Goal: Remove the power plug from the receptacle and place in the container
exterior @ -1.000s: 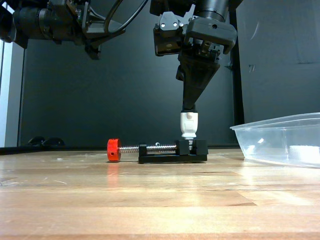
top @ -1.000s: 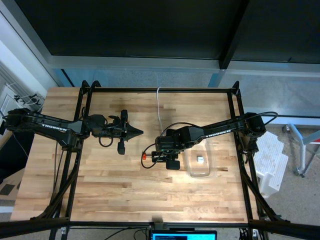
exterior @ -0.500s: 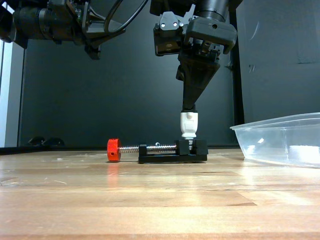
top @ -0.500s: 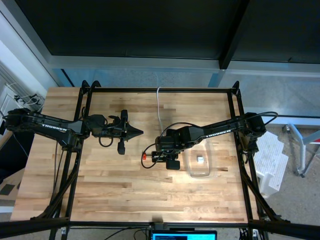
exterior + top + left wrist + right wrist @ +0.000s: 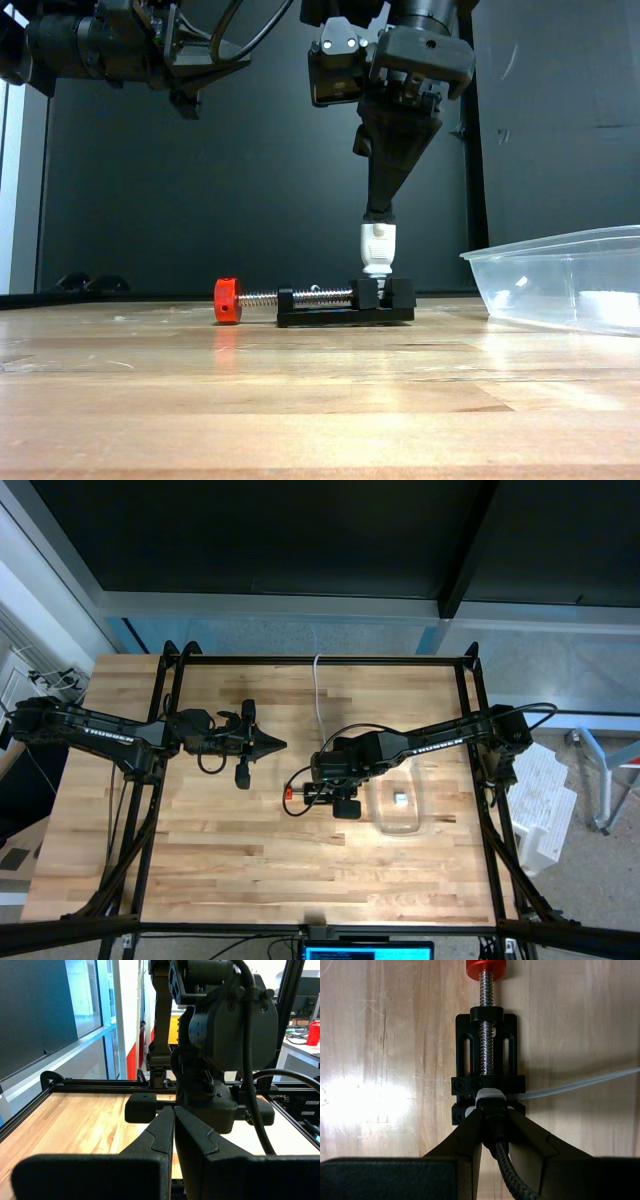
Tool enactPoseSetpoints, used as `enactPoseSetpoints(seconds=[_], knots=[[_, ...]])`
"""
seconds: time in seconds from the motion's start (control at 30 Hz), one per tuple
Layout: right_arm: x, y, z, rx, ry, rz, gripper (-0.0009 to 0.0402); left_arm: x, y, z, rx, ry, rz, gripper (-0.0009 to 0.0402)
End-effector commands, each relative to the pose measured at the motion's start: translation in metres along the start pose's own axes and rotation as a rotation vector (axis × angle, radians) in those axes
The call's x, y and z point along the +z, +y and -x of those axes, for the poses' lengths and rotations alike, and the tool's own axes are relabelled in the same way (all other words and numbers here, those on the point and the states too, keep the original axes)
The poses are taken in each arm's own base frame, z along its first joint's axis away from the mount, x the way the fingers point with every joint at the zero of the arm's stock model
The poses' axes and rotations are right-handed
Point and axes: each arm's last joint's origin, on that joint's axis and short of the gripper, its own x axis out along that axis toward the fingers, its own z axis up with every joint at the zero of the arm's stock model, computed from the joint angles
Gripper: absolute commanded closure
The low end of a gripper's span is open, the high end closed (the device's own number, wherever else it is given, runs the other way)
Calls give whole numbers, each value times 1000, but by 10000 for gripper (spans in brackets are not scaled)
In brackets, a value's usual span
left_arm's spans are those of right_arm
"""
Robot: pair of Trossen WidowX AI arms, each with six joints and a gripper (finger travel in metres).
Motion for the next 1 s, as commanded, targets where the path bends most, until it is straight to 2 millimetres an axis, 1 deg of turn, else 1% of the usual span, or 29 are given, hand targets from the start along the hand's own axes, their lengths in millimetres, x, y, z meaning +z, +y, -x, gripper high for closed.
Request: enactPoseSetpoints(seconds=[0.03,0.27,0.57,0.73,0.83,1.0], knots=[[4,-1,8,1,-14,-2,393,0,0,0,0,0,0,393],[6,-2,15,-1,-9,-4,393,0,0,0,0,1,0,393],[-1,-3,29,0,5,-8,393,0,0,0,0,0,0,393],[-14,-2,40,3,-1,-14,393,0,0,0,0,1,0,393],[-25,-1,47,5,-4,-18,393,0,0,0,0,0,0,393],[-45,3,52,10,5,-18,393,0,0,0,0,1,0,393]])
